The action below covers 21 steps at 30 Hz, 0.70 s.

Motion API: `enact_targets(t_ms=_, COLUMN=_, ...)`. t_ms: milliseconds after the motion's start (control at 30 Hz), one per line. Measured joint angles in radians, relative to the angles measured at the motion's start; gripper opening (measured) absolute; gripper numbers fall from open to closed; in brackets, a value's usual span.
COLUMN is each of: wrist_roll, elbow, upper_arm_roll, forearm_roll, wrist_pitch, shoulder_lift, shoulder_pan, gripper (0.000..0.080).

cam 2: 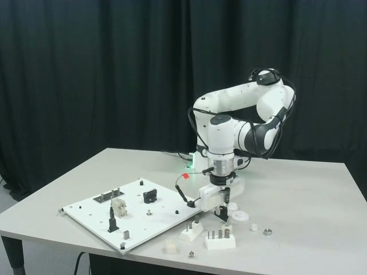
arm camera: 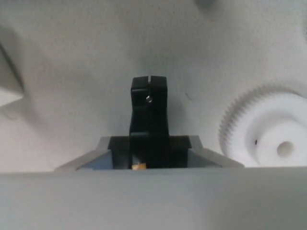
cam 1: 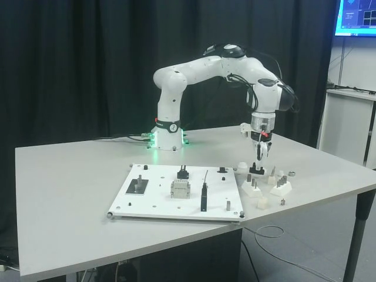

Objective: Place D-SUB.

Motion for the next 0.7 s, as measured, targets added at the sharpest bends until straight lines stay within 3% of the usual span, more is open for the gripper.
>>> enact_targets(t_ms=500, wrist_roll=-0.027, elbow=-0.051, upper_arm_roll=0.008, forearm_roll=0.022, wrist_pitch=0.085, shoulder_lift=-0.002, shoulder_pan=0.037, gripper=0.0155)
enact_targets(t_ms=533, wrist_roll=-0.030, elbow=-0.053, upper_arm_roll=0.008, forearm_roll=0.022, wrist_pitch=0.090, shoulder_lift=-0.002, shoulder_pan=0.037, gripper=0.0336)
enact_targets(t_ms=700, wrist_roll=-0.034, elbow=-0.059, upper_arm_roll=0.008, forearm_roll=0.022, wrist_pitch=0.107, shoulder_lift=-0.006, shoulder_pan=0.037, gripper=0.0336)
